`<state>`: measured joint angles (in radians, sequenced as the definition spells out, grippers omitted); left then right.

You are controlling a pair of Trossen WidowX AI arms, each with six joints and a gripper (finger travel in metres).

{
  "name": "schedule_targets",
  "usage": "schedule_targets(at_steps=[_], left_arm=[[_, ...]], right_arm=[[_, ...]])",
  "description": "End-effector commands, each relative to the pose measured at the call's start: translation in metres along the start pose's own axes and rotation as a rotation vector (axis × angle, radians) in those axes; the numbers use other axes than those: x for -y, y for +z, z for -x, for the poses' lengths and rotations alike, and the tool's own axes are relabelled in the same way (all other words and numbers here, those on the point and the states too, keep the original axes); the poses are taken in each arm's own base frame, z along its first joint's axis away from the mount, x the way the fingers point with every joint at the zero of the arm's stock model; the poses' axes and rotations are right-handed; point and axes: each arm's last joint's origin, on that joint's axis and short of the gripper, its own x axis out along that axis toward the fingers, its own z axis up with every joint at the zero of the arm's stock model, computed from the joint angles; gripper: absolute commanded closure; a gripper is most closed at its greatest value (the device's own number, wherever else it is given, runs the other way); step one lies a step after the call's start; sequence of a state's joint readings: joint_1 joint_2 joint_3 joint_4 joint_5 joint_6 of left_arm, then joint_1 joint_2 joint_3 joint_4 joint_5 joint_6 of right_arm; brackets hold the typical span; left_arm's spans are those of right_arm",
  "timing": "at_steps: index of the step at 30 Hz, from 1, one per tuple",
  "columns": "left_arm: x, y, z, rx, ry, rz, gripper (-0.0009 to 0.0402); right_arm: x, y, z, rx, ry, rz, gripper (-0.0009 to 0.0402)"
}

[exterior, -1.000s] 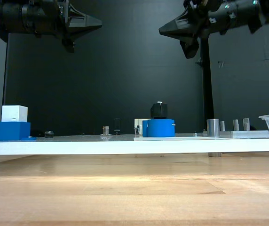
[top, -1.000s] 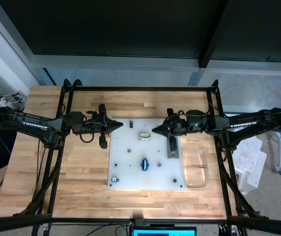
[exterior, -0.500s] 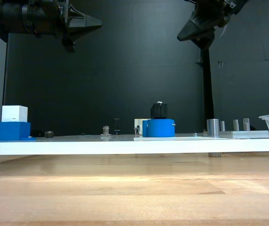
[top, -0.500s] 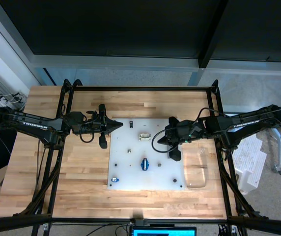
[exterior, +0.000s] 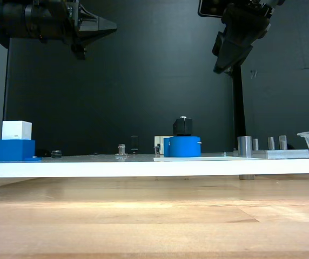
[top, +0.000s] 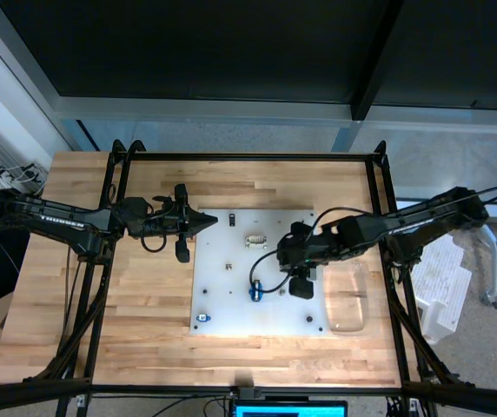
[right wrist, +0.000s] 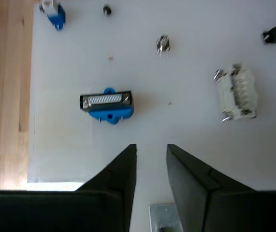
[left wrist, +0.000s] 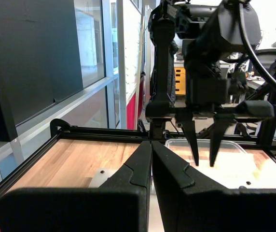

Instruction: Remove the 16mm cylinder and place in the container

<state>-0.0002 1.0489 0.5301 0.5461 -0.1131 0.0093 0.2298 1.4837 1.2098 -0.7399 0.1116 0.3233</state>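
1. The 16mm cylinder [exterior: 244, 145], a short plain grey metal rod, stands upright at the near end of a long grey rectangular metal block [exterior: 284, 154]. I take it to be the thickest of the four pegs in the row. It sits in its hole, not yet lifted.
2. The right gripper [right wrist: 151, 152] hangs well above that block, pointing down at the board. Its jaws are released, a narrow gap between them, nothing held. One end of the block shows under the gap in the right wrist view.
3. The container [top: 349, 329], a shallow clear plastic tray with rounded corners, lies on the wood just beside the board's right edge. I see nothing in it.
4. Progress as judged: nothing done yet. Left to do: descend, grip, pull out, carry right, drop.
5. The left gripper [left wrist: 151, 145] sits high over the board's left edge, jaws clenched on nothing, well apart from the work.
6. Around, on the white square board [top: 231, 295]: a blue connector piece [right wrist: 106, 106] near the middle, a pale multi-pin connector [right wrist: 237, 96] further back, and a white cube on a blue base [exterior: 17, 139] at the far left.
7. In the way: the three slimmer neighbouring pegs stand close along the block, so a finger could catch one. The route to the tray looks short and free.
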Motion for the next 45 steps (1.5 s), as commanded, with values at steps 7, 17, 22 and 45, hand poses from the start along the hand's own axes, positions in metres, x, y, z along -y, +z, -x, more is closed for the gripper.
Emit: schedule_targets(at_steps=[7, 17, 22, 45], left_arm=[[0.000, 0.000, 0.000, 0.000, 0.000, 0.000, 0.0393], [0.000, 0.000, 0.000, 0.000, 0.000, 0.000, 0.0393], [0.000, 0.000, 0.000, 0.000, 0.000, 0.000, 0.0393], [0.000, 0.000, 0.000, 0.000, 0.000, 0.000, 0.0393]], right_arm=[[-0.013, 0.011, -0.015, -0.151, -0.040, -0.045, 0.0233], [-0.019, 0.011, -0.021, -0.186, -0.053, -0.091, 0.0211], [-0.022, 0.009, -0.021, -0.187, -0.056, -0.079, 0.0193], [-0.030, -0.013, -0.037, -0.222, -0.055, -0.050, 0.0172]])
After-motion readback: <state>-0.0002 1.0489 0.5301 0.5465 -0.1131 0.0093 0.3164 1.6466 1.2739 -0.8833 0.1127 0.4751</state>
